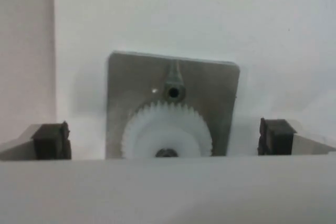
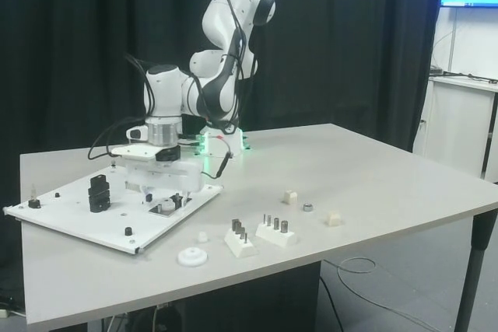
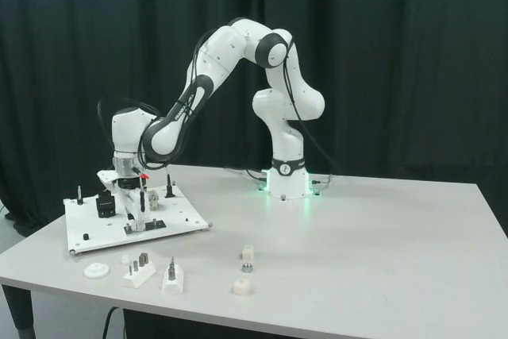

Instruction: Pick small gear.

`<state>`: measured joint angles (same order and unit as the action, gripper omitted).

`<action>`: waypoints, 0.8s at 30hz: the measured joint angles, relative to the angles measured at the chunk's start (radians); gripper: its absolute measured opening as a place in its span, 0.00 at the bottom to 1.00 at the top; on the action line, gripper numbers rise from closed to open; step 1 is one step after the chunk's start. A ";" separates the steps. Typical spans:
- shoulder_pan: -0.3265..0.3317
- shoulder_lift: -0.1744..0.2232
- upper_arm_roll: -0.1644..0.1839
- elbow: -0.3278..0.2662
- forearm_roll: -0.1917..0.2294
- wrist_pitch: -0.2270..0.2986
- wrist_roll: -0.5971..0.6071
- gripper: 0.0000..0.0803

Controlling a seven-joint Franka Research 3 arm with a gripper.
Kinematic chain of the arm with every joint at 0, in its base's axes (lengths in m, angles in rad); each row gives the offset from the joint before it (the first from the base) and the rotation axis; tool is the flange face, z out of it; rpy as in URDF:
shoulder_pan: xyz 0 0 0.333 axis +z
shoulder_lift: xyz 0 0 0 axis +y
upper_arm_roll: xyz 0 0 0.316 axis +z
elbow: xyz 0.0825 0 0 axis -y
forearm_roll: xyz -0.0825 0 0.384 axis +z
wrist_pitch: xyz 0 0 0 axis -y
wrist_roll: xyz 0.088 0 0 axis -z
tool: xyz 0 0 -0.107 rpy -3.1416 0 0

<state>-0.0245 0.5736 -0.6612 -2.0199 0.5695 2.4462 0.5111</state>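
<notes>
White gear (image 1: pixel 167 132) w/ teeth sat on a grey metal plate (image 1: pixel 136 85), right under the arm's jaws (image 1: pixel 164 139). The jaws were spread wide, one black pad (image 1: pixel 51 140) on each side of the plate, not touching the gear. A small dark hole (image 1: pixel 173 93) showed in the plate just beside the gear, and a dark hub sat in the gear's middle. Whether this was the small gear, can't tell.

The white arm (image 3: pixel 230 53) bent over from its base (image 3: pixel 287 184), which glowed green at the bottom, and reached down to a white board (image 2: pixel 74 219) at one end of the grey counter (image 2: pixel 373 169). The plate lay on that board, near the board's front edge. A black block (image 2: pixel 97 193) stood on the board too, near the jaws, plus a few little black pegs.

Off the board, on the counter just in front of it, lay another white gear (image 2: pixel 189 256), flat. Beside it was a tiny white round piece (image 2: pixel 202 236). Near those stood two white holders (image 2: pixel 240 242) w/ grey pins sticking up. Further along the counter lay two small pale cubes (image 2: pixel 289 197) and a small ring (image 2: pixel 308 207) between them.

Black curtains hung behind everything.
</notes>
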 joint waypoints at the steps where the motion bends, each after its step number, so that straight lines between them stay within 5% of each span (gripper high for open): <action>1: 0.000 -0.002 -0.001 0.003 0.000 -0.007 0.004 0.99; 24: 0.010 -0.024 -0.023 0.067 -0.032 -0.102 0.033 1.00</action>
<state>-0.0146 0.5494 -0.6844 -1.9529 0.5374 2.3441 0.5439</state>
